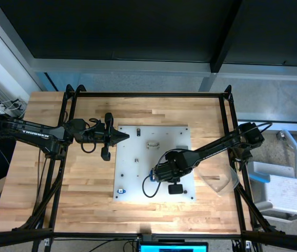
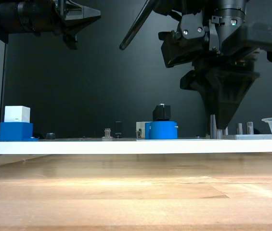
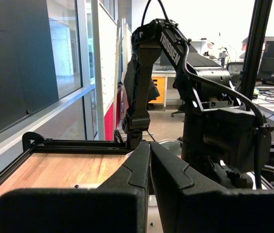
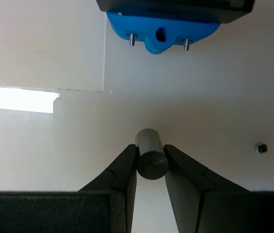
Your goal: Pick the 16mm cylinder and place it in the container
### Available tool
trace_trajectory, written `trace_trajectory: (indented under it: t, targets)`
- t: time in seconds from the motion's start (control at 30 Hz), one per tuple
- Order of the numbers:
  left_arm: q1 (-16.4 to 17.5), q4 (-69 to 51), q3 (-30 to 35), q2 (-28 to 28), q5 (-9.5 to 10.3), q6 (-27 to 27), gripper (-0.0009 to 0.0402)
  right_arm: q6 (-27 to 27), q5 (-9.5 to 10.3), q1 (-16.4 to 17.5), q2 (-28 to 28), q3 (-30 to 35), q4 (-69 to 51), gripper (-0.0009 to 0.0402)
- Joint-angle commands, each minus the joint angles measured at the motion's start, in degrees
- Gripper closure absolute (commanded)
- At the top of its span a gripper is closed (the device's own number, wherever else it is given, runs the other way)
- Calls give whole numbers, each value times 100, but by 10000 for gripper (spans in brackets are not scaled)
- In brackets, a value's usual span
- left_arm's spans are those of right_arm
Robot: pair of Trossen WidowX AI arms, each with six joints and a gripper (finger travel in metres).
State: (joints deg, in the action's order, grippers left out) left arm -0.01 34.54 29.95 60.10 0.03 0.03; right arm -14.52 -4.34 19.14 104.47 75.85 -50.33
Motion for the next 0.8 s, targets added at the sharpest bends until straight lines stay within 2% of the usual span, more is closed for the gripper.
trace_trajectory:
  t: [0.03, 0.33, 0.8]
  targets:
    - [0, 0, 0, 0, 0, -2, 393, 0, -13, 0, -118, 2, -37, 369]
    - [2, 0, 0, 2, 0, -2, 393, -26, -11, 2, -516, 2, -343, 368]
    - [2, 0, 0, 0, 0, -2, 393, -177, -17, 0, -1480, -83, -772, 368]
